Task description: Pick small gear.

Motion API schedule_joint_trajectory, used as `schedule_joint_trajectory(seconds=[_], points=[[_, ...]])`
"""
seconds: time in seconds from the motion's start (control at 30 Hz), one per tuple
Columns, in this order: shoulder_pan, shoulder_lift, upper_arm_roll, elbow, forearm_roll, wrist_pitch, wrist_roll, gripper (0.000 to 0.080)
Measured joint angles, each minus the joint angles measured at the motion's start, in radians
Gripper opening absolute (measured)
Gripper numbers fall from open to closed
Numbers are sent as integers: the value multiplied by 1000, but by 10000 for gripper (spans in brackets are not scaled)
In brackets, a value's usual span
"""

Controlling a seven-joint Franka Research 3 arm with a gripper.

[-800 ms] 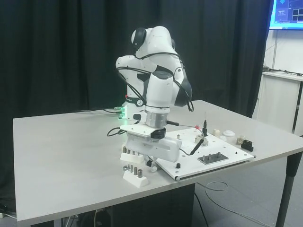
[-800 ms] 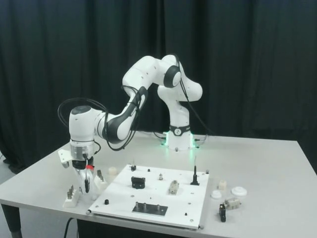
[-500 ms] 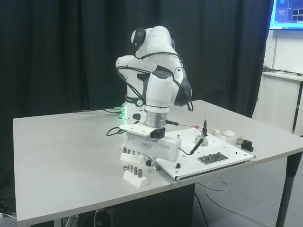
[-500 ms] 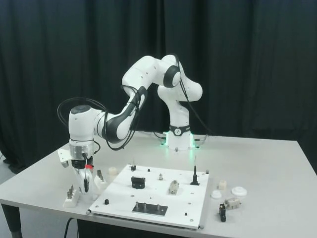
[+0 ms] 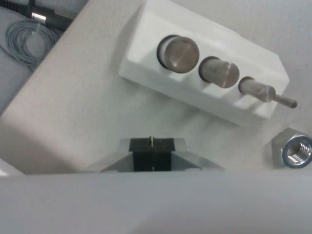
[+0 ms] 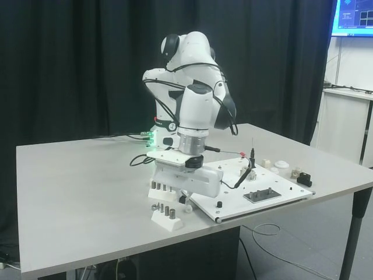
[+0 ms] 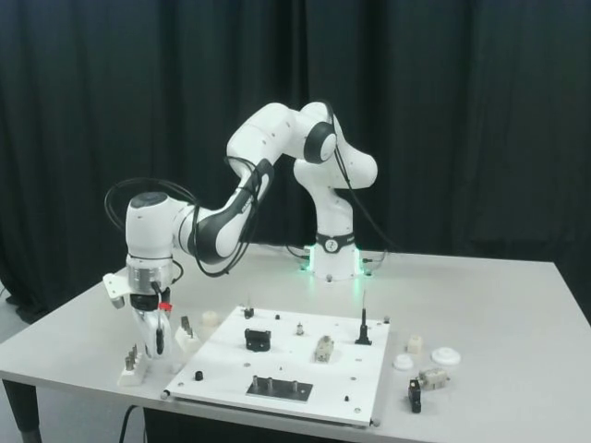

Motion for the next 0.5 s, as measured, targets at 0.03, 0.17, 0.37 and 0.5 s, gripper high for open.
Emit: schedule_joint_trajectory(seconds=[0.03,0.17,0.37,0.5], points=[[0,0,0,2,0,-1,0,0],[0,-2,-1,12,0,-15,1,0],[0,-2,-5,36,-16,-56,-12,0],[0,-2,-5,56,-32,-82,-36,129]])
